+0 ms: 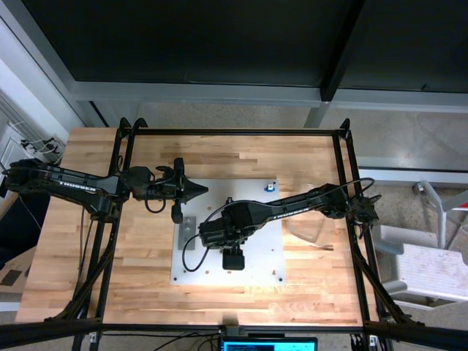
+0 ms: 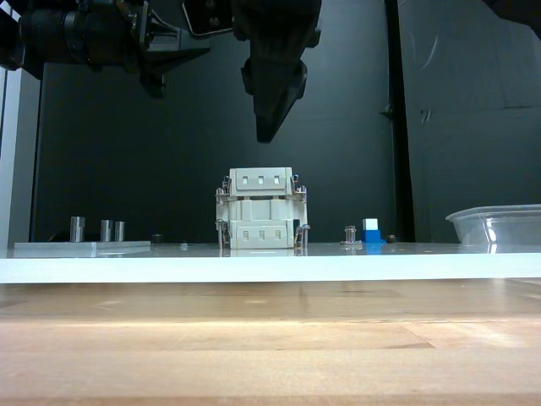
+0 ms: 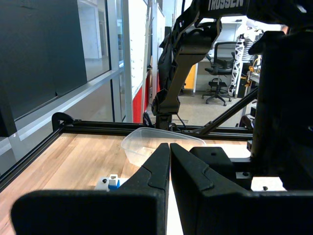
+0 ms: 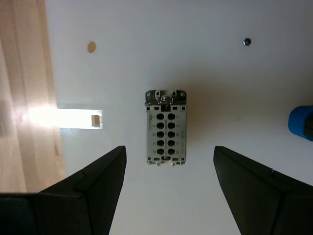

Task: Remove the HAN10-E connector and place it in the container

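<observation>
The HAN10-E connector [image 4: 166, 128] is a pale grey-beige block with two rows of pin holes. It stands upright on the white board [image 4: 220, 73], and in the low view the connector [image 2: 261, 211] rises from the board's middle. My right gripper [image 4: 169, 149] hangs open straight above it, one finger on each side and clear of it. In the high view the right gripper [image 1: 232, 259] hides the connector. The clear container [image 1: 311, 230] sits to the right of the board, seen also as the container [image 2: 499, 224] and the container [image 3: 156, 142]. My left gripper [image 1: 201, 190] is shut, empty, hovering at the board's far left corner.
A small blue knob [image 1: 269, 188] stands at the board's far edge. A grey metal plate [image 1: 189, 228] with short pegs lies on the board's left side. The black frame rail [image 1: 234, 132] borders the wooden table's far side.
</observation>
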Available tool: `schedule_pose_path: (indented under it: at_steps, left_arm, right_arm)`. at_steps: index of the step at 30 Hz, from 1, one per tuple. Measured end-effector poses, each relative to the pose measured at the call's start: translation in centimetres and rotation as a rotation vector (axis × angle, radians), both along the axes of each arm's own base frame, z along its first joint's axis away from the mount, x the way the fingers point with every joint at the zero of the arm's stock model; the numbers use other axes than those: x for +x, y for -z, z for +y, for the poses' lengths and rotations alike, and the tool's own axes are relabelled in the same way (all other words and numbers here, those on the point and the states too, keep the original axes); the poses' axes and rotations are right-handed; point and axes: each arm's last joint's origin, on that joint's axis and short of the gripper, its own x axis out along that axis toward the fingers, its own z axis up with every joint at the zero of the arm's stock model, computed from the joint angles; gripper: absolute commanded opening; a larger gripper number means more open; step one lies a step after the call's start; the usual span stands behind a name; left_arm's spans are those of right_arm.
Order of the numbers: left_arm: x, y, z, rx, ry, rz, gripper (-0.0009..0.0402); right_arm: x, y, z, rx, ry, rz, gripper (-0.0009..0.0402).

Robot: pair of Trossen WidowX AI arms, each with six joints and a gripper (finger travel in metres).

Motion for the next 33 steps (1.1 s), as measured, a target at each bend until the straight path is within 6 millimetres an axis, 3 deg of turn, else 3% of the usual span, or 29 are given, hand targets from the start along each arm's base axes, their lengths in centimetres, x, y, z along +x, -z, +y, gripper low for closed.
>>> schedule_pose_path:
  at_steps: [33]
  left_arm:
    - [0.0, 0.0, 0.0, 0.000, 0.000, 0.001, 0.0000]
  right_arm:
    - [1.3, 4.2, 0.4, -0.016, -0.027, 0.034, 0.0252]
